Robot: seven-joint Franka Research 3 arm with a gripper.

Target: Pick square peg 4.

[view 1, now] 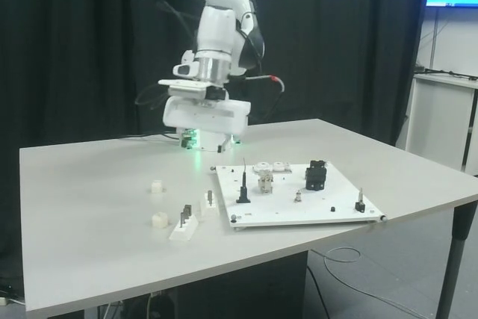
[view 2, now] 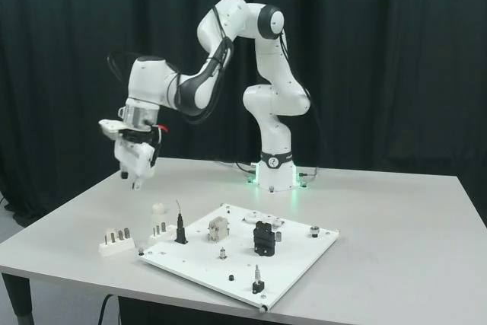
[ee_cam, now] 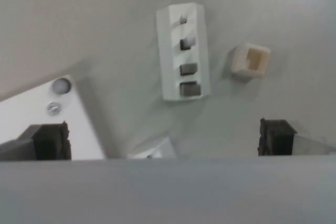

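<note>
Arm [view 2: 262, 58]: white rounded links, black joint bands, a black cable looped along the forearm. Base [view 2: 276, 176] shows a green light at table level. Gripper [ee_cam: 163, 140]: white body, two black fingertips [ee_cam: 275, 137].

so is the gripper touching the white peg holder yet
Apart. The second room view shows the gripper hanging high above the table, with open air between it and the white peg holder. The wrist view agrees: the holder lies far below, between open jaws.
</note>
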